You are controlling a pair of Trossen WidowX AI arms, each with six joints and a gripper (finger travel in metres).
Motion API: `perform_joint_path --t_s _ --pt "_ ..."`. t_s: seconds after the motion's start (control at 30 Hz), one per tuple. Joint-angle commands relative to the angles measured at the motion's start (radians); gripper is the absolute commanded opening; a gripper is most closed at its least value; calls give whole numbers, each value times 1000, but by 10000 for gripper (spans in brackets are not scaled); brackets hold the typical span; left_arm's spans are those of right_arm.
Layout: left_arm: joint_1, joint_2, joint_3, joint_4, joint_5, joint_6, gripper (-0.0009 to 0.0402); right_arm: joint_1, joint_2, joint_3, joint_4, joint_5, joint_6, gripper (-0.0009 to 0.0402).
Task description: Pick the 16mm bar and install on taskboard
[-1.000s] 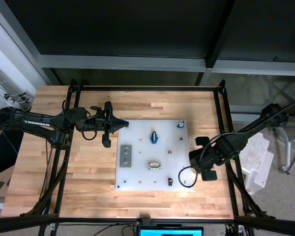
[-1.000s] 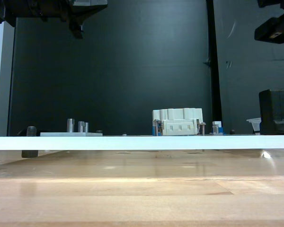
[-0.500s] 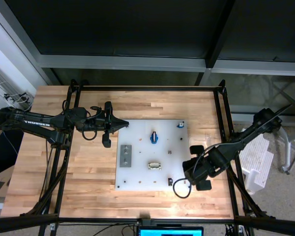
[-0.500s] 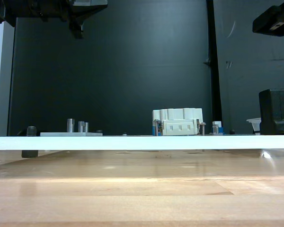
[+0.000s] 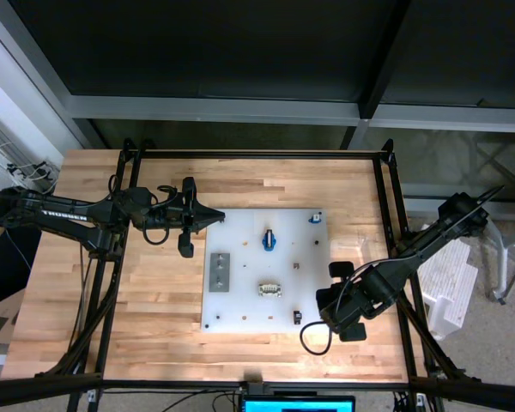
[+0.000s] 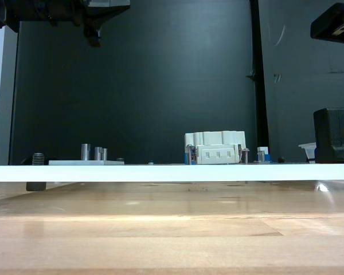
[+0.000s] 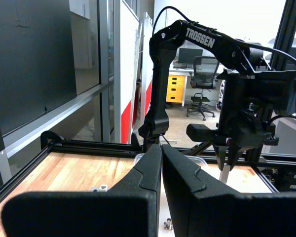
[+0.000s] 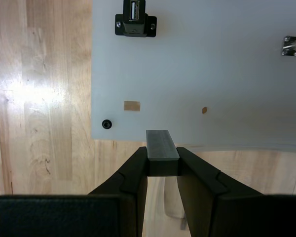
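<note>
bar: the 16mm bar (image 8: 162, 142) is held on end in the right gripper (image 8: 163, 152), clear of any seat, over the taskboard's (image 8: 212, 64) right edge near its near-right corner
right gripper: clamped on the bar's two flat sides and pointing straight down at the taskboard (square grip, probably so the bar drops in without twisting); well above the taskboard in the high view (image 5: 336, 305)
left gripper: (image 7: 161, 148) fingers together with nothing between them; it sits level and high off the taskboard's far-left corner (image 5: 208, 219), aimed across it (likely just parked out of the way)
board parts: black socket (image 8: 135, 22) just inside the taskboard's near edge, grey block with pegs (image 5: 219, 272) on its left side, white connector (image 5: 269, 290) near its middle
counter: wood (image 5: 86, 300), carries the taskboard
seat: can't tell which opening takes the bar
stage: carry/approach, insertion not done
next: centre the bar over its seat, keep it vertical, then lower it
risk: any tilt could jam the bar at the mouth
</note>
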Motion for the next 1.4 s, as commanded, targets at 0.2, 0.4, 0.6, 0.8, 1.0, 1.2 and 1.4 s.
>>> perform_joint_path --t_s 0.2,0.4,0.6,0.8,1.0,1.2,1.4 --pt "0 0 0 0 0 0 0 6 35 40 -3 2 23 16" --pt "0 0 0 0 0 0 0 13 39 39 -3 2 28 16" --pt "0 0 0 0 0 0 0 16 39 39 -2 2 29 16" --pt "0 0 0 0 0 0 0 19 39 39 1 3 49 16" --pt "0 0 0 0 0 0 0 21 40 38 0 4 51 16" --pt "0 0 0 0 0 0 0 21 61 38 6 4 51 16" --pt "0 0 0 0 0 0 0 21 72 38 18 4 54 16"
